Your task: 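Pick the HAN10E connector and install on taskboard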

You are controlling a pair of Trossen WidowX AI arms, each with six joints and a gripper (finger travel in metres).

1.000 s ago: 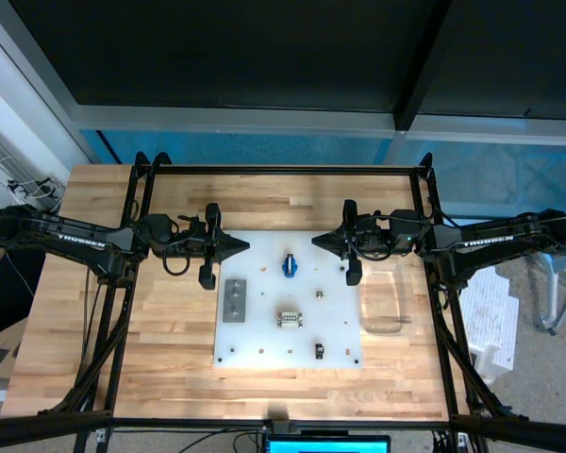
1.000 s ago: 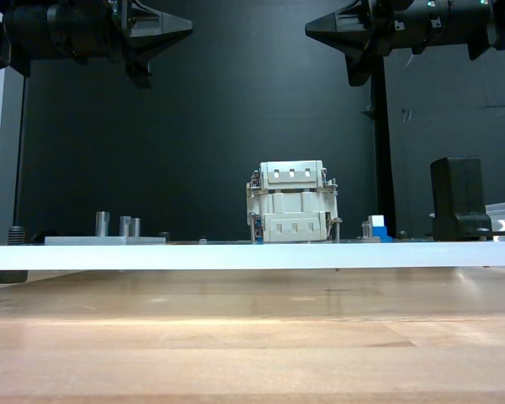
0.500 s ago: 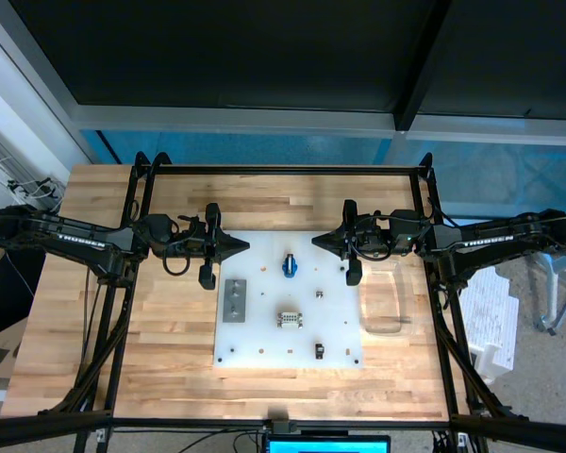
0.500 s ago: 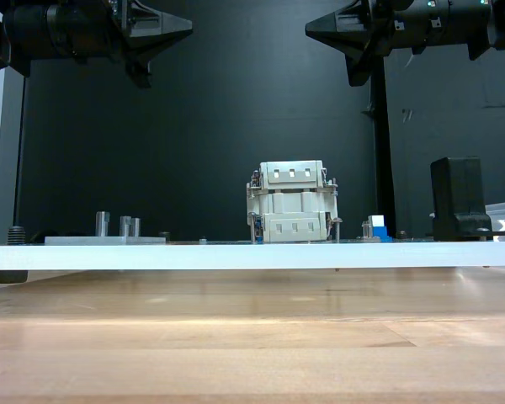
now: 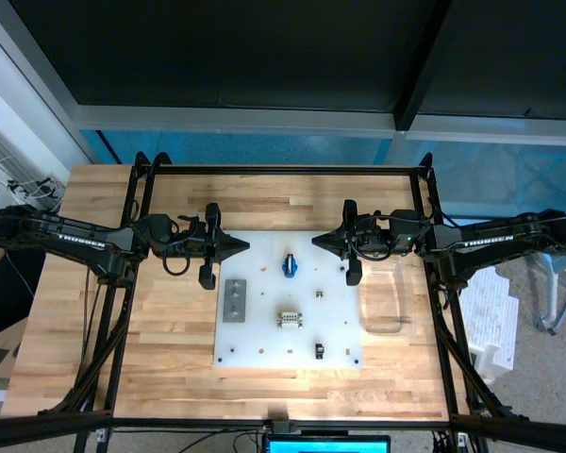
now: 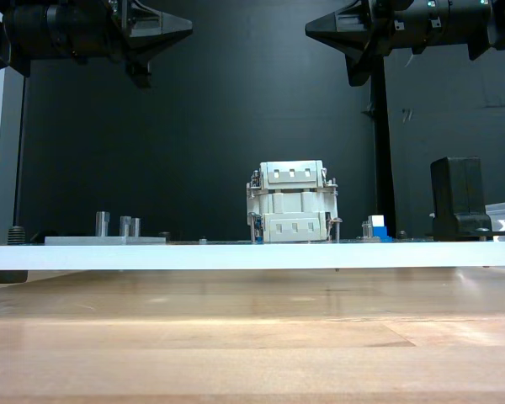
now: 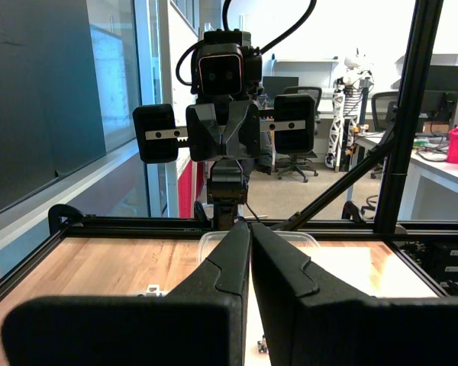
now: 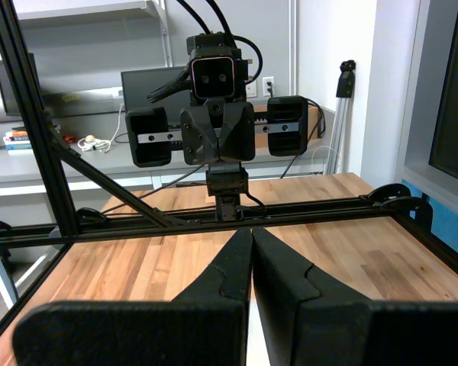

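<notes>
The HAN10E connector [image 5: 289, 320] [image 6: 292, 202], a pale grey-beige block, stands upright on the white taskboard [image 5: 264, 332] [image 6: 151, 255], near its middle. My left gripper [image 5: 245, 245] [image 6: 188, 29] [image 7: 249, 226] hovers high over the board's far left corner, shut with nothing held, its tip pointing inward. My right gripper [image 5: 316, 241] [image 6: 310, 31] [image 8: 252, 230] mirrors it over the far right part of the board, also shut and empty. Both are well above and behind the connector.
On the board are a grey metal block [image 5: 235, 299], a blue part [image 5: 290, 265] and a small black piece [image 5: 320, 351] [image 6: 459, 198]. A clear plastic tray [image 5: 384, 300] lies on the wooden table just right of the board. A black frame surrounds the table.
</notes>
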